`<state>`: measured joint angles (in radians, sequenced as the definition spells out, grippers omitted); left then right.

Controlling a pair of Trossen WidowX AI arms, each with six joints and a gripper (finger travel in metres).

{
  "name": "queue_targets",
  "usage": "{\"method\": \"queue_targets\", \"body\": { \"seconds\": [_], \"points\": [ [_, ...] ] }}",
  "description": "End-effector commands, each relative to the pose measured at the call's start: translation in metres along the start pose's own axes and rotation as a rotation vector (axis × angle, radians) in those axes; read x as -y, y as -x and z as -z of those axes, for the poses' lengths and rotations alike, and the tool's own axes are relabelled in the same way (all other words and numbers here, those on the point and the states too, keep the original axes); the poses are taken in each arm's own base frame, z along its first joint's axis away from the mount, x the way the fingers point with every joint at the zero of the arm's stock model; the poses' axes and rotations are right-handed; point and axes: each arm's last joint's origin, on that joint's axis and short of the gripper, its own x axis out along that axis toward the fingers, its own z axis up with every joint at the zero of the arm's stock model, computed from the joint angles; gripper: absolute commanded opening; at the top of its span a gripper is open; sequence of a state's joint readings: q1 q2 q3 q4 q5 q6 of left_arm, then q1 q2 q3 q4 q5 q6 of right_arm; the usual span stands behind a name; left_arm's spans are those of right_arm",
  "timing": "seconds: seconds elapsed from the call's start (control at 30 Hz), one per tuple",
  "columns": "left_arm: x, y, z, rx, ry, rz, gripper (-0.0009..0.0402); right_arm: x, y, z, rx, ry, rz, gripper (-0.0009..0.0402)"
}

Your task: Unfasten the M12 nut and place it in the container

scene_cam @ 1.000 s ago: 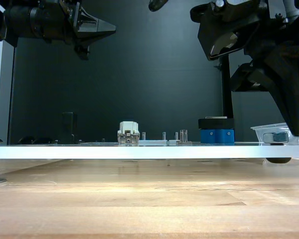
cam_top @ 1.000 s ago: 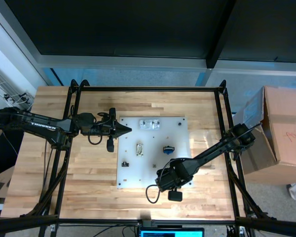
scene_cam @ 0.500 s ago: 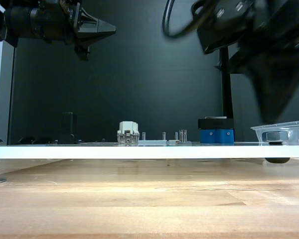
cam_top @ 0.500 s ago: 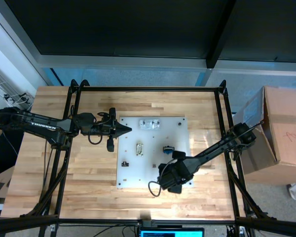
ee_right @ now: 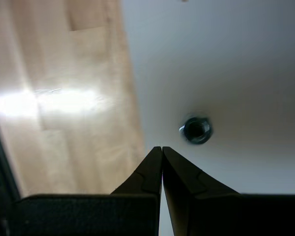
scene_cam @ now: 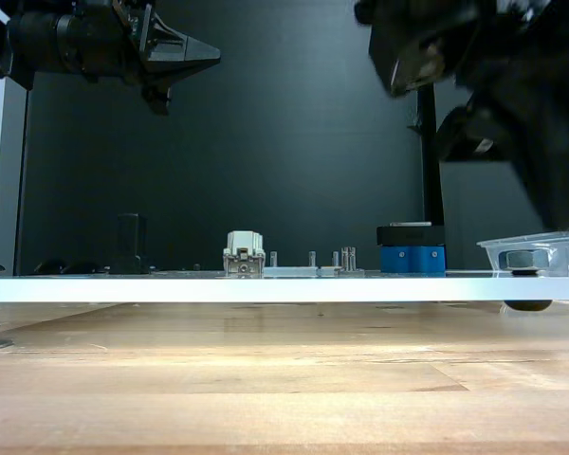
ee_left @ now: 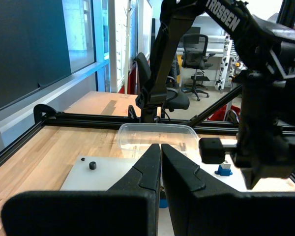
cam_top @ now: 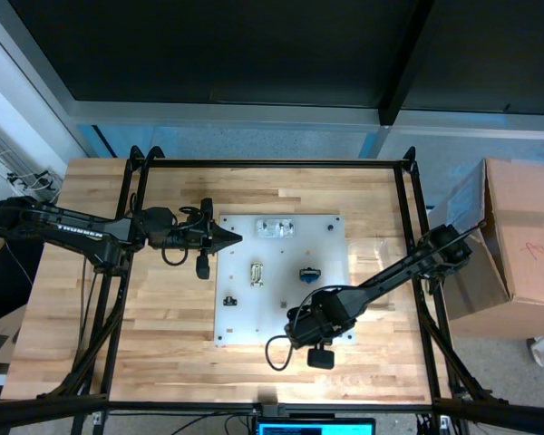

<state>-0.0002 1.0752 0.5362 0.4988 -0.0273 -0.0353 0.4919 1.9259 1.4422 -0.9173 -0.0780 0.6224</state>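
1. Right gripper (ee_right: 162, 147) hangs over the near right edge of the white board (cam_top: 245, 313), pointing down, its fingers pressed together with nothing between them.
2. M12 nut (ee_right: 196, 130) lies just beyond those fingertips and a little to one side, apart from them, with bare board between. Its bore is filled dark. In the low view it sits slightly raised above the board surface, so it reads as on its stud, though the ribs cannot be made out.
3. Behind the nut in the low view stands the clear container (scene_cam: 541, 248), further from the near edge than the gripper. The nut is not in it.
4. Bare wooden table (ee_right: 64, 98) shows beside the right gripper's tips, past the board's edge.
5. Inward of the right gripper on the board stand a blue block (scene_cam: 412, 259) under a black cap and a tall black post (scene_cam: 427, 161). Further inward is a beige connector (scene_cam: 244, 254).
6. Left gripper (ee_left: 161, 146) hovers high over the board's far left edge, well apart from the nut, pointing toward the right arm, its fingers together and empty.
7. Outside the frame, beyond the right arm's base, sits a cardboard box (cam_top: 517, 245).
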Motion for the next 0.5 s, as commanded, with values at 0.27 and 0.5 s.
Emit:
{"method": "queue_targets", "body": {
  "seconds": [0.27,0.5],
  "points": [
    [0.000,0.000,0.000,0.000,0.000,0.000,0.0000,0.004,-0.012,0.004,0.006,0.001,0.009,0.0000],
    [0.000,0.000,0.000,0.000,0.000,0.000,0.0000,0.016,0.001,0.011,0.023,-0.069,0.318,0.0000]
  ]
}}
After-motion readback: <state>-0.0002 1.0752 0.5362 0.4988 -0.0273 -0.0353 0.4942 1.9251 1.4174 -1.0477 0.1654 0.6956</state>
